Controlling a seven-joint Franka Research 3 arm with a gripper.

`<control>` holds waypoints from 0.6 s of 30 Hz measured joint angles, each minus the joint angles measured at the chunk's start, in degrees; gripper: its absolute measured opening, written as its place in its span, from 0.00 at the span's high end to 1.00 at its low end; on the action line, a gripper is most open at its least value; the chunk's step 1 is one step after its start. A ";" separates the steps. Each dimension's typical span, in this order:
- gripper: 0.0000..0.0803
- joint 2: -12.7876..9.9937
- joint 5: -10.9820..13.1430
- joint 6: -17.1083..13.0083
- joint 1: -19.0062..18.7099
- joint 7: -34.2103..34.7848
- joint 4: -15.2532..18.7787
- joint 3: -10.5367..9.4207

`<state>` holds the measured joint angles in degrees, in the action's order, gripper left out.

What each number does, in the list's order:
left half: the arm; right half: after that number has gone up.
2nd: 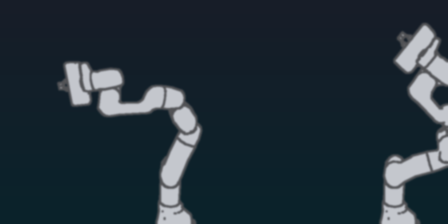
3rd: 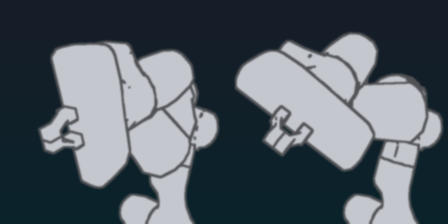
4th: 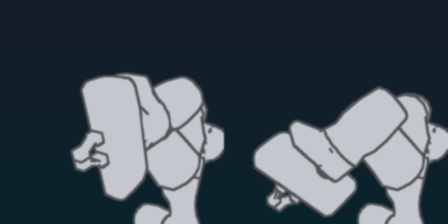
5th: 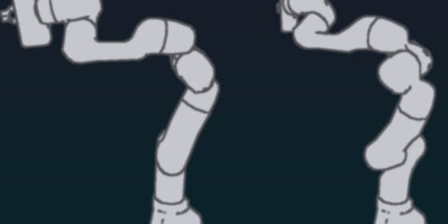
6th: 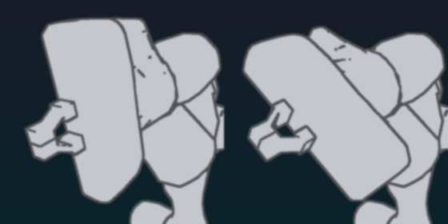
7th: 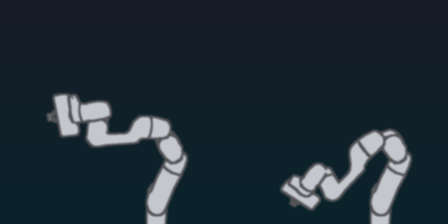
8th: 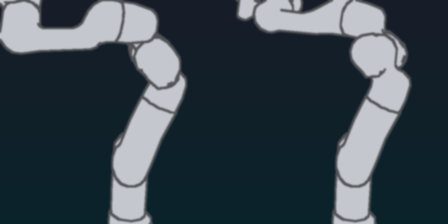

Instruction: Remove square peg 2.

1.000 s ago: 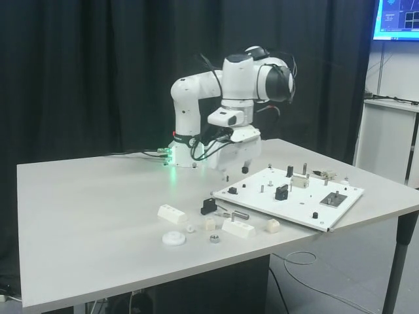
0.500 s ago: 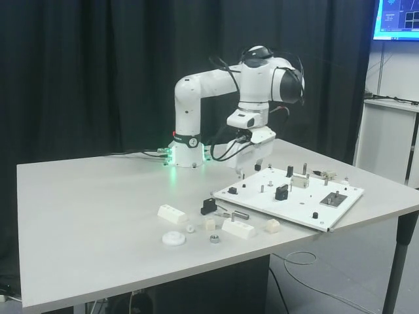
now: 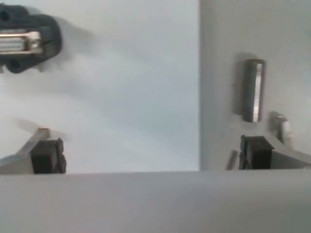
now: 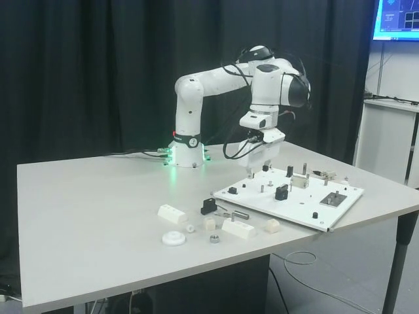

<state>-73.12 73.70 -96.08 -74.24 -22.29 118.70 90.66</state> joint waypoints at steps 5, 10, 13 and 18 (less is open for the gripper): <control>0.00 0.42 0.10 -2.46 -3.02 1.88 2.32 -0.96; 0.00 0.65 0.13 -4.30 -4.88 3.51 3.63 -2.18; 0.00 0.73 0.13 -5.07 -5.58 4.11 4.14 -2.98; 0.00 0.78 0.14 -6.01 -6.17 5.11 4.56 -4.38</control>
